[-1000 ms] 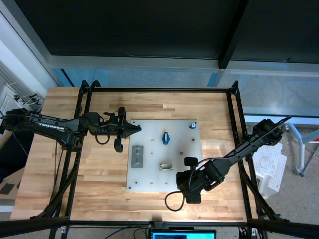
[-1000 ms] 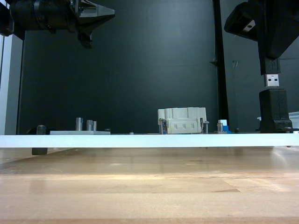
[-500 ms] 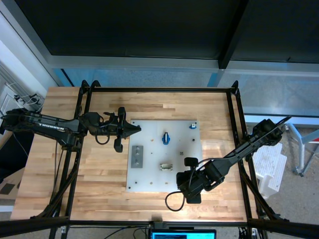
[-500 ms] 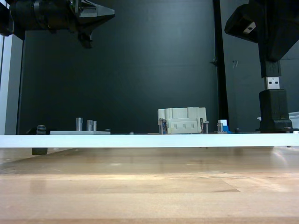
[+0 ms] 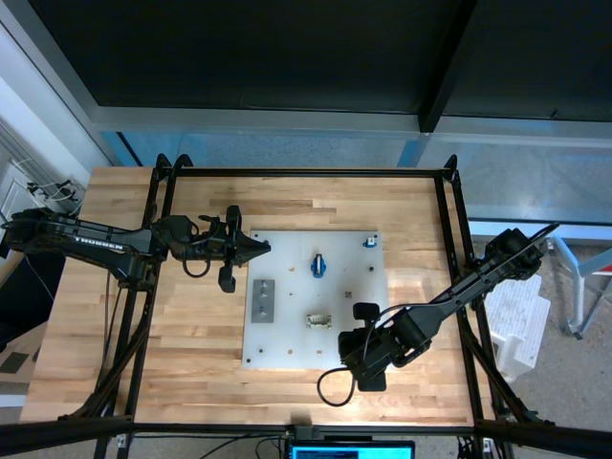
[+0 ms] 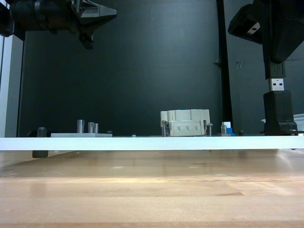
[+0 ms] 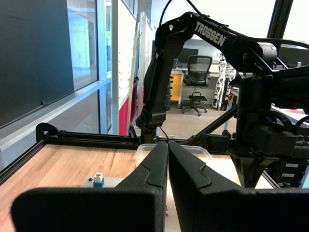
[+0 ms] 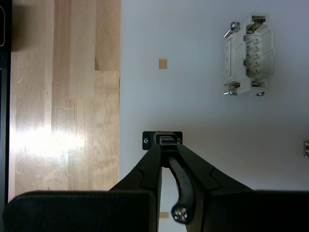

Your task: Pick the USB connector and install on taskboard

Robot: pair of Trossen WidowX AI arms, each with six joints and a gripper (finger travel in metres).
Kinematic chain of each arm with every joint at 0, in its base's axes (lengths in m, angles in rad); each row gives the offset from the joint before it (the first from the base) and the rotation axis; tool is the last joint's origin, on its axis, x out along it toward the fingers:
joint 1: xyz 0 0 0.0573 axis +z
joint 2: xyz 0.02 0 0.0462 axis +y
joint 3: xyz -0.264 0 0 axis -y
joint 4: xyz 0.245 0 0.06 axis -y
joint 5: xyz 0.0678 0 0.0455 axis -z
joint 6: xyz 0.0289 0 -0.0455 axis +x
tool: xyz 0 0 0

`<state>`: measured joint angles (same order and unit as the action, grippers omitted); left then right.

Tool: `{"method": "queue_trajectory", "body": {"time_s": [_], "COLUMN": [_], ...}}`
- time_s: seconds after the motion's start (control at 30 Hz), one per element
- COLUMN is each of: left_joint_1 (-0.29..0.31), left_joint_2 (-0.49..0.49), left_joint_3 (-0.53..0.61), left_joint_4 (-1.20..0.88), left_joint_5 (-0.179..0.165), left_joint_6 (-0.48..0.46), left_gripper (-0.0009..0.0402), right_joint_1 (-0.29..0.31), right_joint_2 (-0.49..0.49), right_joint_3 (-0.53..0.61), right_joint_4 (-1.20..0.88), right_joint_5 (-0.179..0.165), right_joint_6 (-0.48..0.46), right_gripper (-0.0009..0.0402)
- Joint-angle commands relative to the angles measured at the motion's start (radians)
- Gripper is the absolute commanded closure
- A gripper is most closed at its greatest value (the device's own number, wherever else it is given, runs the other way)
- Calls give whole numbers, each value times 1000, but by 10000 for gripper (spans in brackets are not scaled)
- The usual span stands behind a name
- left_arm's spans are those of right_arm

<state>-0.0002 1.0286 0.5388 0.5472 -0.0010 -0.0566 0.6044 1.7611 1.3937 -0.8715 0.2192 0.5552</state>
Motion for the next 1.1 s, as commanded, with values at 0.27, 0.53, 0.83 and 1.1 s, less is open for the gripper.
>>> {"method": "queue_trajectory", "body": {"time_s": [0.27, 0.53, 0.83, 1.1], "left_joint_1": [0, 0, 0, 0], "left_joint_2": [0, 0, 0, 0], "left_joint_3": [0, 0, 0, 0], "left_joint_4": [0, 0, 0, 0], "left_joint_5": [0, 0, 0, 0], "left_joint_6": [0, 0, 0, 0], "left_gripper": [393, 393, 393, 393], "right_joint_1": [0, 0, 1, 2], "right_joint_2": [-3, -3, -3, -3], "right_joint_3": [24, 18, 0, -6], "right_joint_4": [-32, -29, -5, -1], "right_joint_5": [2, 3, 2, 2], "right_joint_6": [1, -6, -8, -13], "right_gripper": [393, 393, 393, 393]}}
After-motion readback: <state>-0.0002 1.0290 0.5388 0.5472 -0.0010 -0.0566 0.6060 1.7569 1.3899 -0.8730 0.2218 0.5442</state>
